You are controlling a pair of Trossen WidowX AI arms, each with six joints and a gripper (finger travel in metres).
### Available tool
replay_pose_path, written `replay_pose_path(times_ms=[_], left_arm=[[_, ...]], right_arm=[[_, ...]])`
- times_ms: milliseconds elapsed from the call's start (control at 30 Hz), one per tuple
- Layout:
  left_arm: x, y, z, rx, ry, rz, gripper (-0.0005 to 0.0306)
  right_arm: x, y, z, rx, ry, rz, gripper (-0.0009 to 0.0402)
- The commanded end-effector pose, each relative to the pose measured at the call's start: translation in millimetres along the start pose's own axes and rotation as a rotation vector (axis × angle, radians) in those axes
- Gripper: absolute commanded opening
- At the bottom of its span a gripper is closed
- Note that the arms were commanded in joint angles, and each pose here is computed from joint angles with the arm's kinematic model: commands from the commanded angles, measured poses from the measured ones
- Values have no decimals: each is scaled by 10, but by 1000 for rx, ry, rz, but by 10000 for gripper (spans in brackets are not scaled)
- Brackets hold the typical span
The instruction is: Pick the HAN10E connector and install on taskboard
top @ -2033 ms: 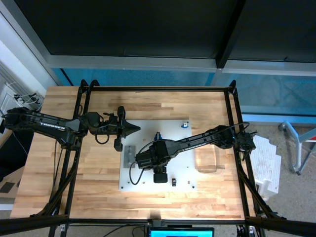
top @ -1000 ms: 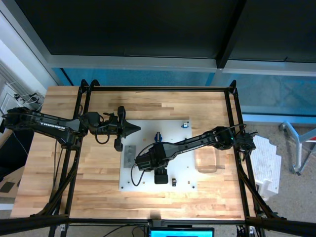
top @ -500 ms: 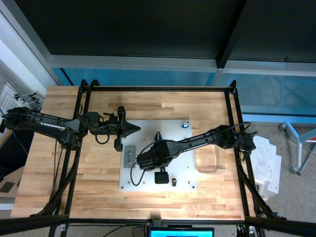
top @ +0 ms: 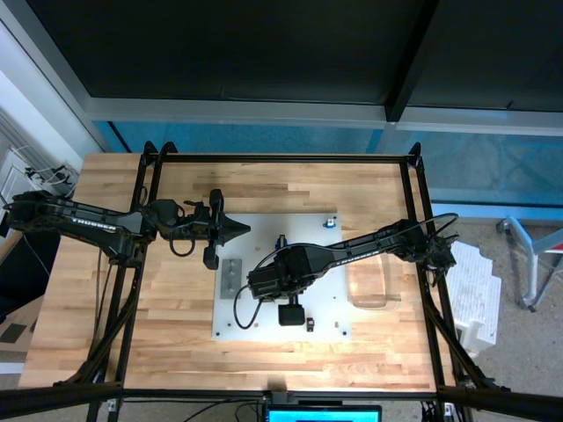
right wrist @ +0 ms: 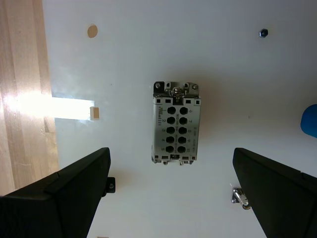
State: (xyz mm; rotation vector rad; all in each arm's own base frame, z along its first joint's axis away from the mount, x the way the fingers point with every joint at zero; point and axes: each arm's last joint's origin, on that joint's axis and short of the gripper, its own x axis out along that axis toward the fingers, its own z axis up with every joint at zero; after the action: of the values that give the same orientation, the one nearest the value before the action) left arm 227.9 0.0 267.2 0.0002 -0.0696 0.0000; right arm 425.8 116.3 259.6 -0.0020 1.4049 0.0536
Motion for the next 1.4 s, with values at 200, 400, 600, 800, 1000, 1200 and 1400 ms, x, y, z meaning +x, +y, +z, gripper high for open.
replay_pose_path(times_ms=[200,400,600,800,1000,1200,1400], left_arm=[[1,0,0,0,0,0,1],[1,1,0,0,0,0,1],[1,0,0,0,0,0,1],[1,0,0,0,0,0,1],[1,0,0,0,0,0,1],[1,0,0,0,0,0,1],[1,0,0,0,0,0,1]], right_arm=[[-15,-2,-3,1,-1,1,327],[-191,-35,-42,5,-59,13,297],[-388,-202,-187,33,-141,23,260],[-555,-419,-422,40,-257,29,220],[-714,-716,-699,43,-400,15,174],[-901,-937,-989,39,-575,-12,120],[-1049,-1061,-1234,43,-756,-37,56]])
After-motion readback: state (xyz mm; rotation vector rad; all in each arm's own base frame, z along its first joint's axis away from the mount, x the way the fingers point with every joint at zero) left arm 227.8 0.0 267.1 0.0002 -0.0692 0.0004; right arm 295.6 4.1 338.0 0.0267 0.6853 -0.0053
